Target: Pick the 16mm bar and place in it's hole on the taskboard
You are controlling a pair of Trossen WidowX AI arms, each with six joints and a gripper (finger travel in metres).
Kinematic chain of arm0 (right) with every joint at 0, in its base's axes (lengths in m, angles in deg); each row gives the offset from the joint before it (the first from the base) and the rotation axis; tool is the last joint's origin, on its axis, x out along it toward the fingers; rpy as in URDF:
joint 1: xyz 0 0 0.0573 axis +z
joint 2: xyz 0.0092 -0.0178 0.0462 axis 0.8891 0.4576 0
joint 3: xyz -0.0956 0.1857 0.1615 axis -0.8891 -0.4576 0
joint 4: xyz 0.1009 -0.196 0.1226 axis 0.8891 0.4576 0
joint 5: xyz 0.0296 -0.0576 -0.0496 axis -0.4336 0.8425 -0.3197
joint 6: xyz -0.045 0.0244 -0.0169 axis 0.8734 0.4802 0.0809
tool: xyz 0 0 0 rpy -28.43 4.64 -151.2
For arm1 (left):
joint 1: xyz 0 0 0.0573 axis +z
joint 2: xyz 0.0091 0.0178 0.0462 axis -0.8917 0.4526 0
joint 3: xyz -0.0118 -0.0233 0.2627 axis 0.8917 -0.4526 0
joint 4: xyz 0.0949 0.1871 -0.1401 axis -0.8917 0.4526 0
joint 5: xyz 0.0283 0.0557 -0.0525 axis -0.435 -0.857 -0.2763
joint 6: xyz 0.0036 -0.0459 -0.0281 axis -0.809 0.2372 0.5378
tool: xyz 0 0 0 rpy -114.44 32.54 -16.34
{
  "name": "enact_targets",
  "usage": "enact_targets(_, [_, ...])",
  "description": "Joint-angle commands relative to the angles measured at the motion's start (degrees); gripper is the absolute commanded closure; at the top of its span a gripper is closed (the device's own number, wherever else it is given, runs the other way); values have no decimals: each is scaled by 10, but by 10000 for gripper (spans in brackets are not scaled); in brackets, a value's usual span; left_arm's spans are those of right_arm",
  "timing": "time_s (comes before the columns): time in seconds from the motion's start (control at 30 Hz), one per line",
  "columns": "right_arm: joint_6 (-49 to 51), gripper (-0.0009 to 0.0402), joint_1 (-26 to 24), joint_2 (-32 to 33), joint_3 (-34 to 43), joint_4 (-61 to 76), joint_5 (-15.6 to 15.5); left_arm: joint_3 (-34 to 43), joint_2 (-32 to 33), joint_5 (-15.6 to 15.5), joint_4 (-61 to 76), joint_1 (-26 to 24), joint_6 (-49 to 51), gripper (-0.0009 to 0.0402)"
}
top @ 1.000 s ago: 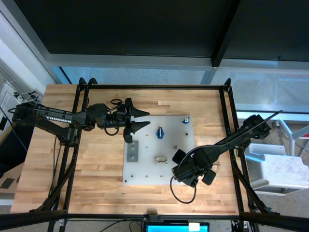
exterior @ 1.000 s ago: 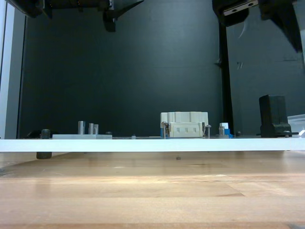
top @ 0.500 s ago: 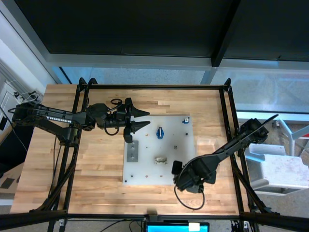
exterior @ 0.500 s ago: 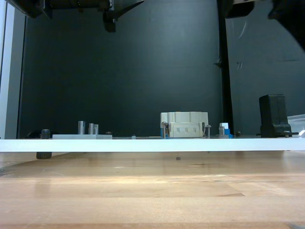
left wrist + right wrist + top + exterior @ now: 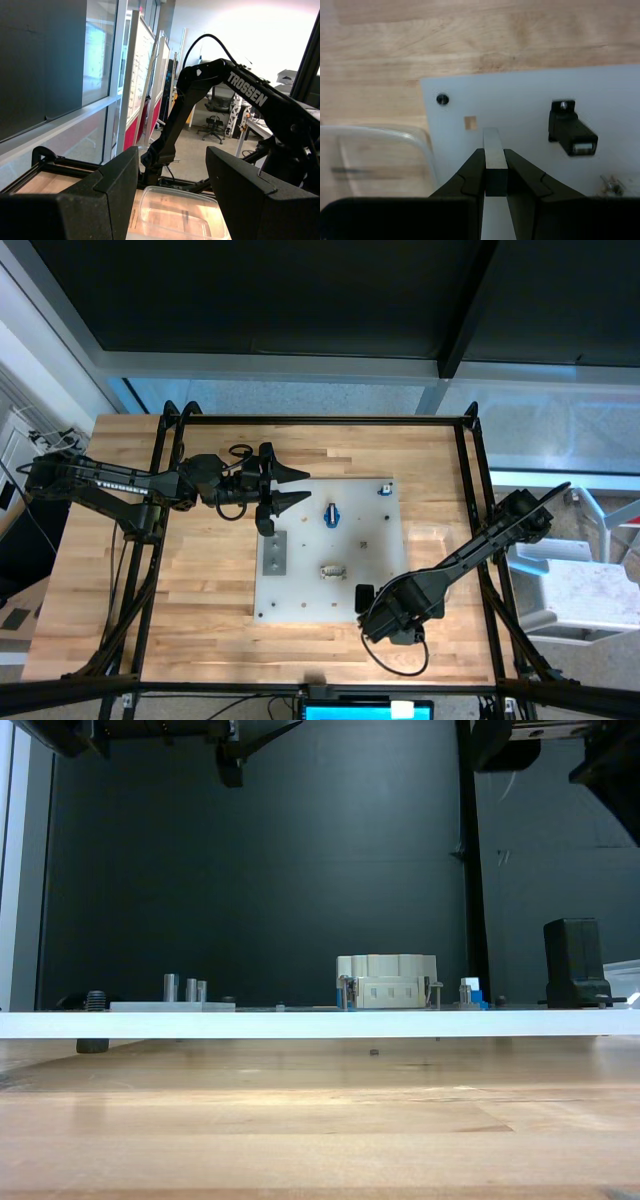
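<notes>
The 16mm bar [image 5: 492, 136] is a grey square-ended piece held between the fingers of my right gripper [image 5: 494, 156], which is shut on it. It hangs above the white taskboard [image 5: 520, 100], short of a small square hole [image 5: 470, 122] and to one side of a black block [image 5: 570, 132]. From above, the right gripper [image 5: 385, 615] is over the board's near right corner, with the bar hidden under it. My left gripper [image 5: 303, 486] hovers open and holding nothing over the board's far left edge, and its fingers [image 5: 117, 195] frame the room beyond.
On the taskboard [image 5: 300, 595] sit a grey peg block [image 5: 185, 992], a pale connector [image 5: 387, 982], a blue part [image 5: 332, 512] and the black block [image 5: 575, 965]. A clear plastic tub [image 5: 370, 155] lies beside the board's right edge. Black frame rails border the table.
My right gripper has carried the bar toward the near edge and slightly left, from beside the black block to the board's near right corner. The left arm has not moved.
</notes>
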State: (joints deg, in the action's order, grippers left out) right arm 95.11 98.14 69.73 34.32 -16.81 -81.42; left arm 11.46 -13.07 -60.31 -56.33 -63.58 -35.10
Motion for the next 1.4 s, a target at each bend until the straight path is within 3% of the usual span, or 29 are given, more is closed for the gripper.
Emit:
enact_targets(0.03, [16,394,2,-1,-15,-6,-3,0,0,0,0,0,0,209])
enact_targets(0.43, [28,393,3,-5,-59,-46,-2,0,0,0,0,0,0,209])
enact_targets(1.4, [23,393,8,-10,-74,-56,7,0,0,0,0,0,0,209])
